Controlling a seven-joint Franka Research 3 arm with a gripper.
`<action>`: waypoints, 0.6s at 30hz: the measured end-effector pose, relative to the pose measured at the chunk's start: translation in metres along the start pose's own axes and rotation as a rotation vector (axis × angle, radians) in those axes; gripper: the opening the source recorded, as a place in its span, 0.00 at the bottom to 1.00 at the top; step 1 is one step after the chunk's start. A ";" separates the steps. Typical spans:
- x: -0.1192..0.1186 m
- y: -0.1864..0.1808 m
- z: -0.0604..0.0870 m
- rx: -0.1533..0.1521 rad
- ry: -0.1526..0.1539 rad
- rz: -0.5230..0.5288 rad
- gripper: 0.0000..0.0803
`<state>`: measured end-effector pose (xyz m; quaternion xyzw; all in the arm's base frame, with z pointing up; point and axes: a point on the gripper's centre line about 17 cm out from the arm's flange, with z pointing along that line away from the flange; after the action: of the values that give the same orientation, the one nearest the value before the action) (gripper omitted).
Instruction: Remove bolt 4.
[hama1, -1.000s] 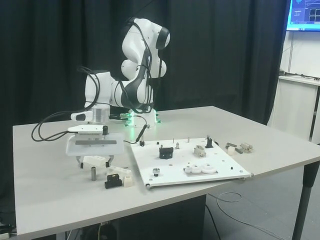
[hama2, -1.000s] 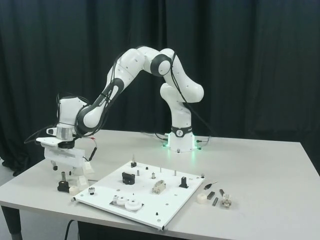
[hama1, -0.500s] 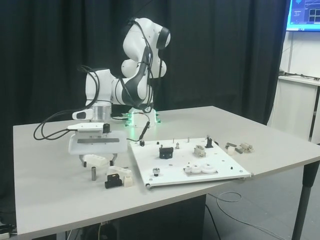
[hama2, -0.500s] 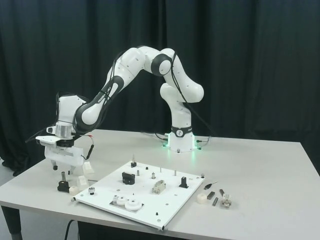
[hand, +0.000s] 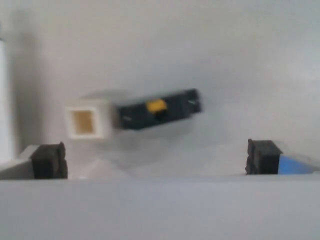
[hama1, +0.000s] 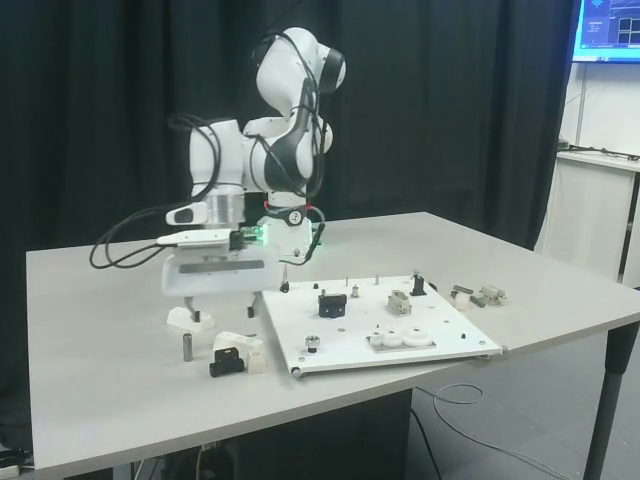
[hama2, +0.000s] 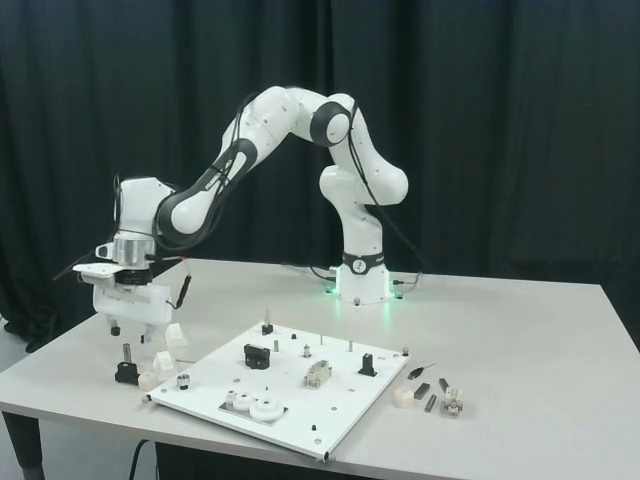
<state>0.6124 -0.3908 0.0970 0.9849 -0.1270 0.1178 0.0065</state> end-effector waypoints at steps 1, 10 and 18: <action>0.002 -0.005 -0.002 0.004 0.001 0.010 1.00; 0.022 -0.061 -0.015 0.037 0.009 0.093 1.00; 0.034 -0.104 -0.022 0.042 0.006 0.232 1.00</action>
<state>0.6655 -0.2978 0.1285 0.9631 -0.2376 0.1234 -0.0274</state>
